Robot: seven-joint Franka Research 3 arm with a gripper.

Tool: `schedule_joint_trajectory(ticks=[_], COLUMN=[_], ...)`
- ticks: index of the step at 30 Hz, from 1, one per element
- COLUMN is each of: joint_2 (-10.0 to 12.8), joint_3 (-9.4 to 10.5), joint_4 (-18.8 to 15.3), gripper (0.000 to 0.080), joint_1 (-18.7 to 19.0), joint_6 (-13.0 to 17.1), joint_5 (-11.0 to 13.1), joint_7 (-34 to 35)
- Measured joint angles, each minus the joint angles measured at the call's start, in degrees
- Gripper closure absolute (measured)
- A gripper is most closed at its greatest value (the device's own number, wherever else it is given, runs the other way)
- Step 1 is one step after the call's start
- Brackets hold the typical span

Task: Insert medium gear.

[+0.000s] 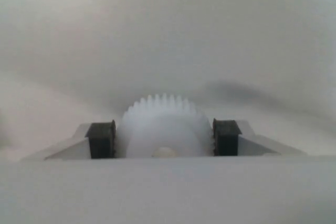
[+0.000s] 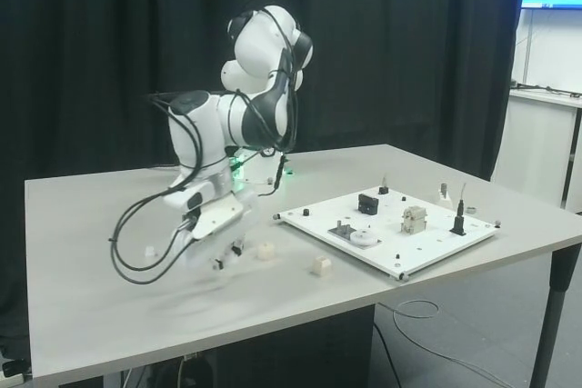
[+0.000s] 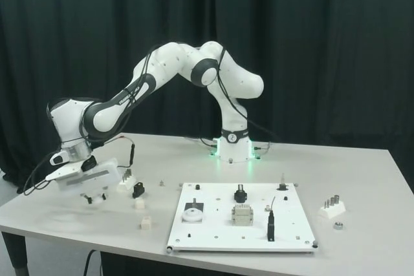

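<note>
Two room views share table (image 3: 362,179), wrist close

Gripper (image 1: 165,138): two black finger pads, one on each side of the gear, both pressed against its toothed rim — closed on it.
Pads (image 1: 101,139): ribbed, black, mounted on white finger bodies that slope outwards.
Gear (image 1: 164,127): white, toothed, held betw. the pads; teeth clear along the upper arc, lower part cut off by the wrist housing.
Gear centre: small pale round spot at the hub, just above the housing edge — cannot tell if hole or boss.
Housing (image 1: 168,190): white/grey band across the near part of the view.
Background (image 1: 168,30): grey, blurred surface w. a soft dark shadow beside the gear; no other obj. recognisable.
</note>
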Motion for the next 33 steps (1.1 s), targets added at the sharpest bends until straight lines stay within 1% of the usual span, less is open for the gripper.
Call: schedule_joint_trajectory(ticks=[5, 10, 14, 17, 21, 25, 29, 33], joint_2=[-0.7, -1.5, -2.3, -3.2, -4.7, -6.6, -8.5, -10.4], joint_3=[-0.18, -0.83, -1.71, -2.57, -3.64, -4.33, -4.54, -4.53], joint_4=[0.0, -0.5, -1.5, -2.8, -5.3, -8.4, -11.4, -14.3], gripper=[0.0406, 0.0406, 0.0406, 0.0406, 0.0406, 0.0406, 0.0406, 0.0406], joint_1=[1.2, 2.9, 4.8, 6.4, 8.9, 11.2, 13.4, 15.4], joint_6=[-4.2, -8.4, -11.4, -13.1, -14.2, -14.3, -13.8, -12.4], joint_5=[0.0, 0.1, 0.2, 0.4, 0.5, 0.5, 0.5, 0.6], joint_7=[1.6, 3.1, 4.4, 5.1, 6.2, 7.1, 8.2, 9.6])
